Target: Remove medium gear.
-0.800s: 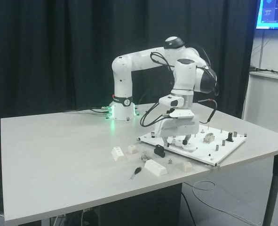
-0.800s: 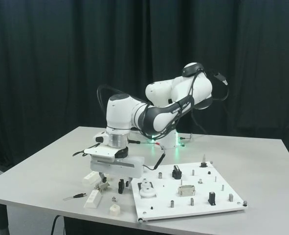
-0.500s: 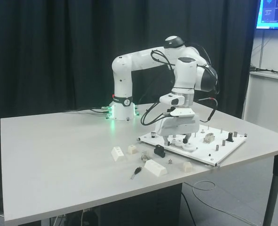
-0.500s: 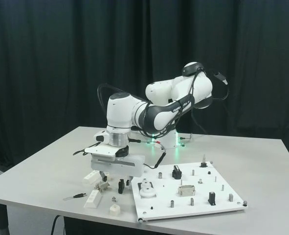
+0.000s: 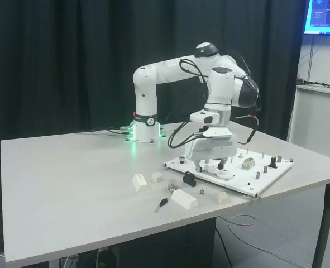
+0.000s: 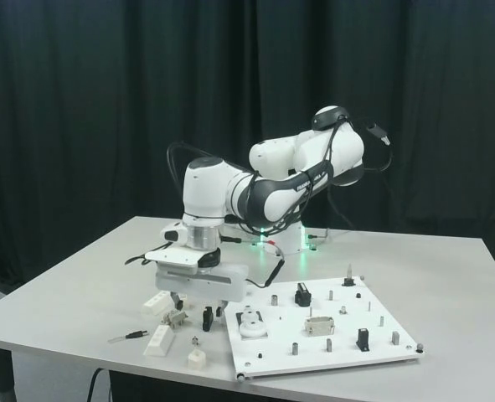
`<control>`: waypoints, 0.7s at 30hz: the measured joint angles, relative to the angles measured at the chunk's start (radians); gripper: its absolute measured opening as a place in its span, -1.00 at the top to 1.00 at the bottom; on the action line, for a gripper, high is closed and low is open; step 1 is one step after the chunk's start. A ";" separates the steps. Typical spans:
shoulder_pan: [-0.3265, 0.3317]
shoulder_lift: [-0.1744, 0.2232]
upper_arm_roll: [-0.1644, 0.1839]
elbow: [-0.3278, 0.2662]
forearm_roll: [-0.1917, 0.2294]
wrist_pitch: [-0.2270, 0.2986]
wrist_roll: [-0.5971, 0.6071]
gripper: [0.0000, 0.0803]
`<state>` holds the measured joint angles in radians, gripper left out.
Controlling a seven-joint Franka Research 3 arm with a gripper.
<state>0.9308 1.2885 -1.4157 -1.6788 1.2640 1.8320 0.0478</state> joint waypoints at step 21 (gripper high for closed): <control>0.000 0.000 -0.006 0.006 -0.014 0.000 -0.003 -0.99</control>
